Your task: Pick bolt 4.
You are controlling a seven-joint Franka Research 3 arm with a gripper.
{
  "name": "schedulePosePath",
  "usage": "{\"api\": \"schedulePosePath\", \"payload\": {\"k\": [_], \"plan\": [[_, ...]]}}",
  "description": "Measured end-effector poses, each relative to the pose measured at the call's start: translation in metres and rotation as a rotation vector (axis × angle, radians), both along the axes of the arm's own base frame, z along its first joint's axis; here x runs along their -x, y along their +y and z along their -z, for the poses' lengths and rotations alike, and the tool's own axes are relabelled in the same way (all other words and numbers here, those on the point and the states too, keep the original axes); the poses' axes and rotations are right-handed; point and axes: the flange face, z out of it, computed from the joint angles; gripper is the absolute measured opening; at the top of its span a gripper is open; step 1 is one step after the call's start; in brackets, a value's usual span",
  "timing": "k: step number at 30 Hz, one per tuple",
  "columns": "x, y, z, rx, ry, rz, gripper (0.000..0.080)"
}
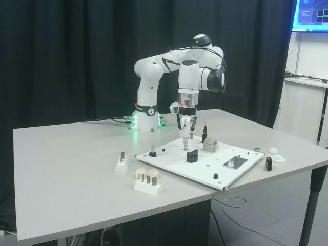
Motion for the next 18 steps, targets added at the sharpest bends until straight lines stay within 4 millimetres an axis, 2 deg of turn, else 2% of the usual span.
{"api": "schedulePosePath", "payload": {"k": [18], "plan": [[0.0002,-0.0001,-0.0003,0.012,0.014,-0.008,0.08]]}}
